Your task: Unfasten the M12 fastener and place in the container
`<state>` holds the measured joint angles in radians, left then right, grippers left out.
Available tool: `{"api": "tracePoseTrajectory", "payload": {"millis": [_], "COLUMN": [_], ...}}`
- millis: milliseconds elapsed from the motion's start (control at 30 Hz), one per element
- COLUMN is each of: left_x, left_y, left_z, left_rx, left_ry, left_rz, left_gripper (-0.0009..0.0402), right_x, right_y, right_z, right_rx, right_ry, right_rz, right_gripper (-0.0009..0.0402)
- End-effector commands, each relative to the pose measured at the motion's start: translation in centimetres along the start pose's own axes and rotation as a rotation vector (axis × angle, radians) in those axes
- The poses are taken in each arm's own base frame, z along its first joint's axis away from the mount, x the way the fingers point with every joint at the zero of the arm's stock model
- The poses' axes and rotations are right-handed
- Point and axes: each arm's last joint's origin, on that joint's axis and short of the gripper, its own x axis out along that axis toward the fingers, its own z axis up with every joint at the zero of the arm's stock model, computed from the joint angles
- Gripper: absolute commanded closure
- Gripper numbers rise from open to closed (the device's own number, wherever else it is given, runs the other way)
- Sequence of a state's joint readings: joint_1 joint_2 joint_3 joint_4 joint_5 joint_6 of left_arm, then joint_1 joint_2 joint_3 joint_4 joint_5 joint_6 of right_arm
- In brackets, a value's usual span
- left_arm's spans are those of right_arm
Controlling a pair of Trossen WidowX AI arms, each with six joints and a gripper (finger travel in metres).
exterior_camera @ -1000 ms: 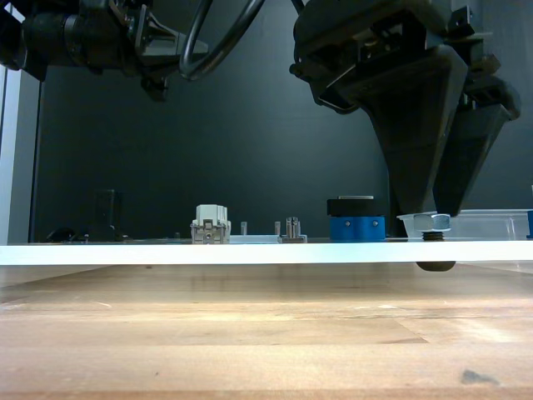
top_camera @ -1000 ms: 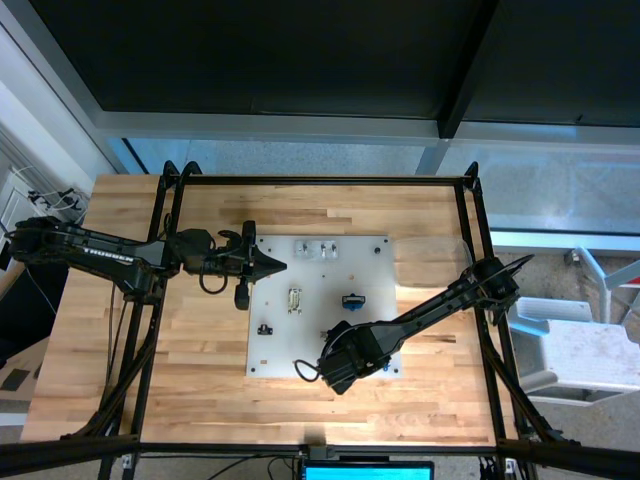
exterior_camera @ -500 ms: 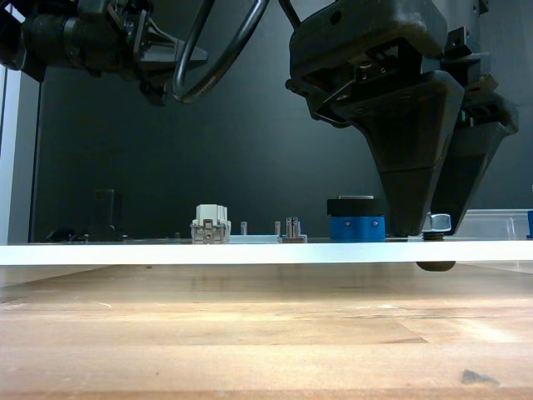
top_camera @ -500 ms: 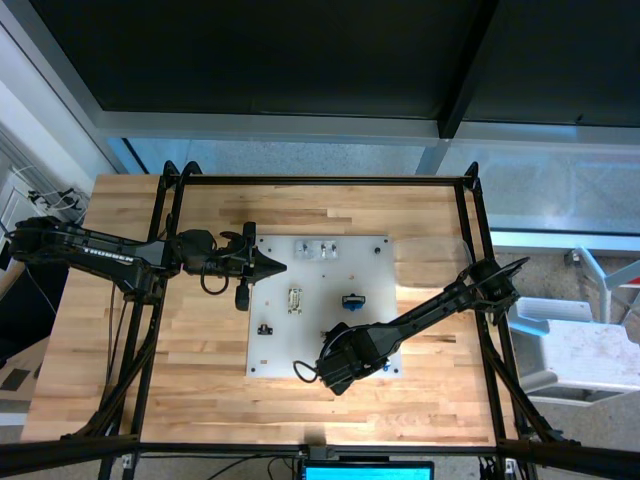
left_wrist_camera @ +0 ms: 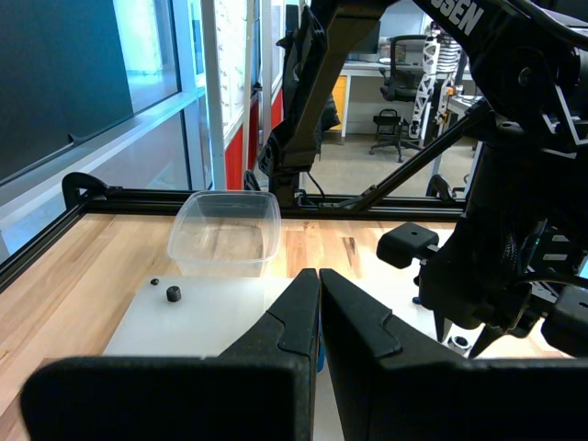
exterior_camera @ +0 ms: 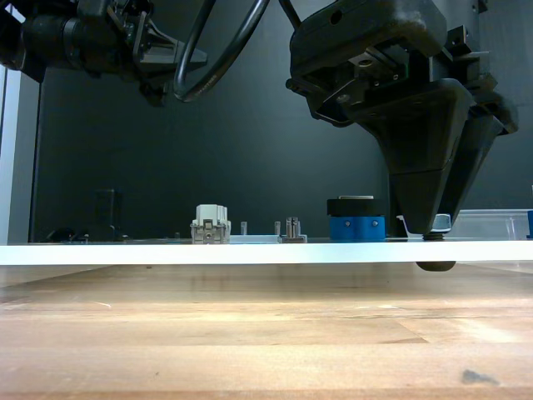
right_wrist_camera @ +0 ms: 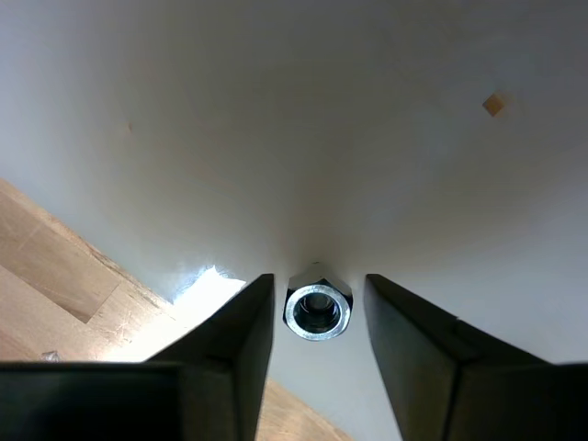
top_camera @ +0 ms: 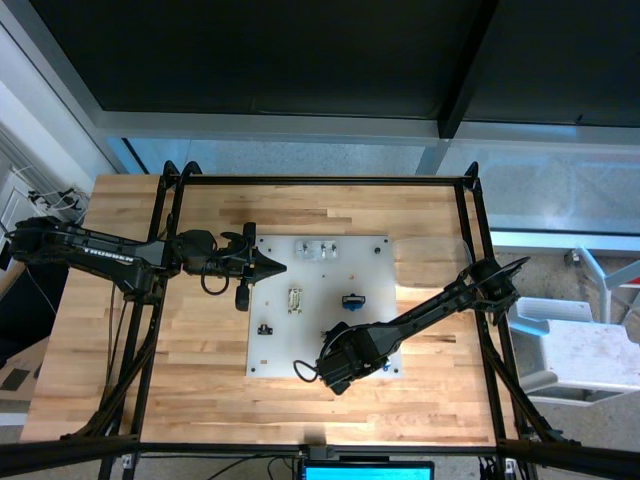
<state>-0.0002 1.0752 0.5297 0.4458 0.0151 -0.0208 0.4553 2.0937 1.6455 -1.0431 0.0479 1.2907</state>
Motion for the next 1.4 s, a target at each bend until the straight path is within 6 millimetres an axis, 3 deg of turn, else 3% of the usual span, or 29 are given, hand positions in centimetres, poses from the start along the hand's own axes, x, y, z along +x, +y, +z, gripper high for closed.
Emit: {"api": "tracePoseTrajectory", "payload": {"millis": [33, 267, 500, 1033, 1400], "left_x": [0.00, 0.00, 0.00, 0.00, 0.00], "left_y": [0.00, 0.01, 0.01, 0.00, 0.01], "left_z": [0.02, 0.02, 0.02, 0.02, 0.02], "left_rx": [0.000, 0.000, 0.000, 0.000, 0.000], "left_ry": [-0.001, -0.001, -0.001, -0.001, -0.001], "left_rz": [0.000, 0.000, 0.000, 0.000, 0.000], "left_gripper": [0.0393, 0.0393, 0.0393, 0.0393, 0.0393], "right_x": [-0.05, -0.06, -0.06, -0.24, -0.43], "right_y": [0.00, 0.03, 0.08, 0.09, 0.07], "right_z": [-0.01, -0.05, -0.04, -0.07, -0.08], "right_rx": [-0.012, -0.040, -0.118, -0.881, -1.260], "right_ry": [0.000, 0.014, 0.012, 0.008, -0.002], "right_rz": [0.002, 0.007, 0.013, 0.029, 0.034], "right_gripper": [0.0305, 0.0359, 0.0386, 0.0393, 0.0393]}}
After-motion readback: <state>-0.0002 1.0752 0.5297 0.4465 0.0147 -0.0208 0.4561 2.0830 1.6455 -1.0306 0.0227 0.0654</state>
